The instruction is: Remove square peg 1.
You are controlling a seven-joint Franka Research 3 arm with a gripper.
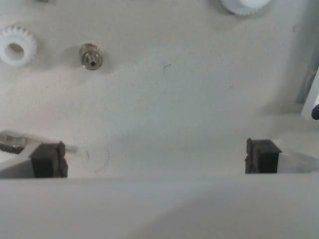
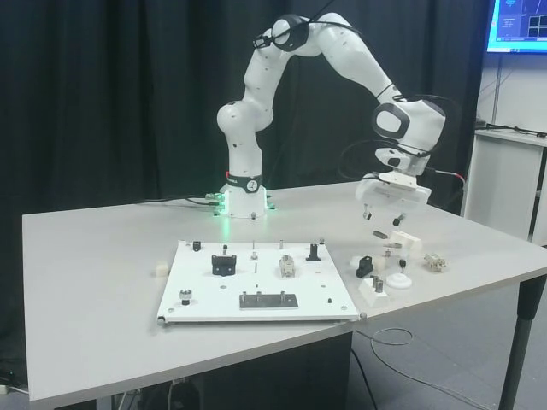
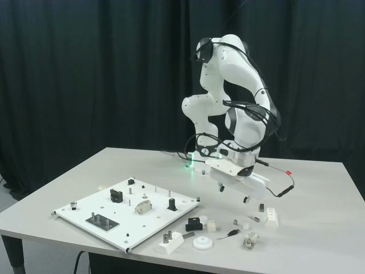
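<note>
Beyond the board [image 2: 256, 286], peg unidentifiable.

White arm [image 2: 342, 60] above grey table [image 2: 94, 282]

- Even overhead room light falls on the grey table [image 2: 94, 256]; the black curtain [image 3: 85, 74] behind stays dark.
- A green glow shows at the white arm's base [image 2: 242, 205].
- In the wrist view, soft shadows trail the small white toothed gear [image 1: 17, 46], and the near foreground blurs.

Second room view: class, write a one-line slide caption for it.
White Franka arm holds its open gripper above loose parts on the grey table, beside the white assembly board.
</note>
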